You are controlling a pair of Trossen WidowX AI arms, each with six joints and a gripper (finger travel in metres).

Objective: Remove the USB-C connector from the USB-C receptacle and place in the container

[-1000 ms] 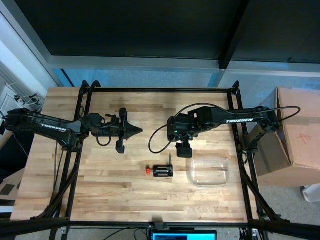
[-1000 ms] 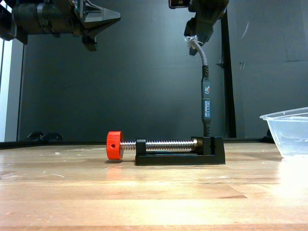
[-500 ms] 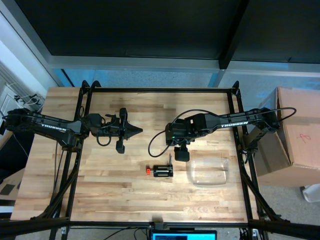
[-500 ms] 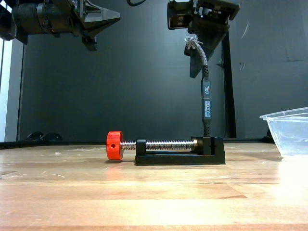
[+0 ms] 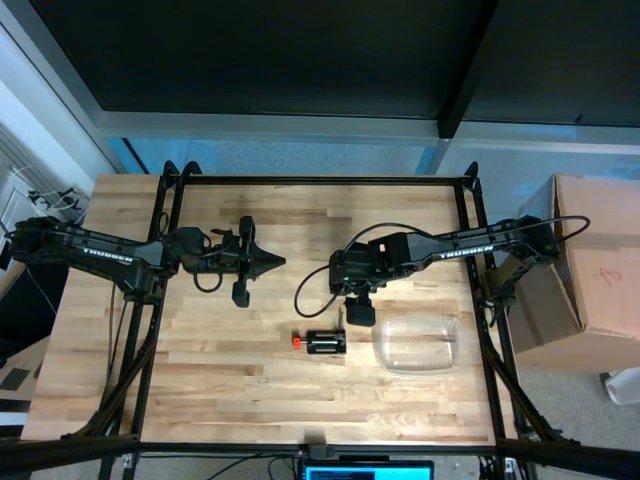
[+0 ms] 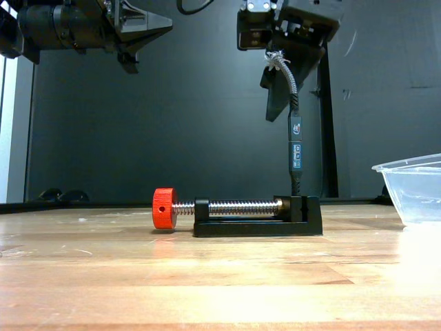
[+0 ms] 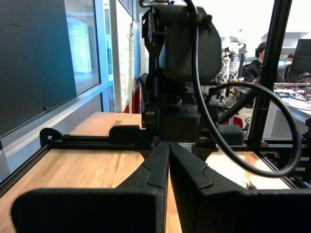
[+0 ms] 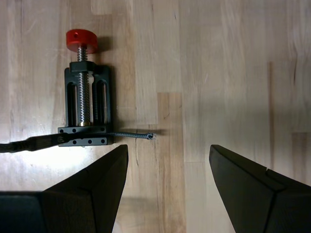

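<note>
- While plugged upright into the USB-C receptacle [image 6: 298, 200], ungripped: USB-C connector [image 6: 295, 148], cable tail rising between the spread fingers of the right gripper [image 8: 167, 148].
- Receptacle clamped in a vise [image 6: 258, 221], likely to resist an upward pull.
- Left gripper [image 7: 168, 145]: fingers pressed together on nothing, well apart, above the worktop [image 5: 230, 380].
- Container [image 6: 417, 193] beside the vise, no connector inside yet.

The table [image 5: 250, 390] is lit brightly from above. Soft shadows are cast beside the clamp [image 8: 103, 104]. The container [image 6: 415, 192] is washed out by white glare.
</note>
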